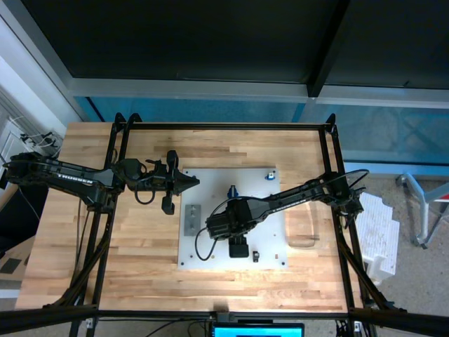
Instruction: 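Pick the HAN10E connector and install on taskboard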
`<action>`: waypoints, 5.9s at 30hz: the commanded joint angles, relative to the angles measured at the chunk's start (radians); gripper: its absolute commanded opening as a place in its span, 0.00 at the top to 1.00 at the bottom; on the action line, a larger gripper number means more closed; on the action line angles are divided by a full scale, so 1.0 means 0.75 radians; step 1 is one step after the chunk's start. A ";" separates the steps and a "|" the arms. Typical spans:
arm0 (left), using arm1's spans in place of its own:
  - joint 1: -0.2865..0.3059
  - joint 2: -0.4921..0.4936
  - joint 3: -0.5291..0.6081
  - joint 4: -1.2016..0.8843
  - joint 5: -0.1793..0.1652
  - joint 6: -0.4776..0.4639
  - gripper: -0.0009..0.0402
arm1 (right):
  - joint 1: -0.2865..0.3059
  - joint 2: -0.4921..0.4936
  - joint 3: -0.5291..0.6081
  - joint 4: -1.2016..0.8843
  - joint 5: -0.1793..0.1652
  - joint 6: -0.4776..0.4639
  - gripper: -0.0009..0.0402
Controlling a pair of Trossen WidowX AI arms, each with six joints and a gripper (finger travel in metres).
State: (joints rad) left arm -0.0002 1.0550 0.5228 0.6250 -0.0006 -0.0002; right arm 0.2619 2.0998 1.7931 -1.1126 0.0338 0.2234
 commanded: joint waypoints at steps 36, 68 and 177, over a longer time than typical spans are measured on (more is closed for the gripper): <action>0.000 0.001 0.000 0.000 0.001 0.001 0.98 | -0.001 -0.222 0.006 -0.071 -0.001 0.010 0.07; 0.000 0.001 0.000 0.001 0.001 0.001 0.98 | -0.321 -1.040 -0.837 0.847 -0.007 -0.205 0.97; 0.001 0.001 0.000 0.001 0.001 0.001 0.98 | -0.410 -1.546 -1.596 1.949 -0.035 -0.175 0.98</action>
State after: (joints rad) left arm -0.0002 1.0554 0.5224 0.6250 -0.0002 0.0002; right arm -0.0460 0.9401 0.5961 0.3489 0.0071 0.0917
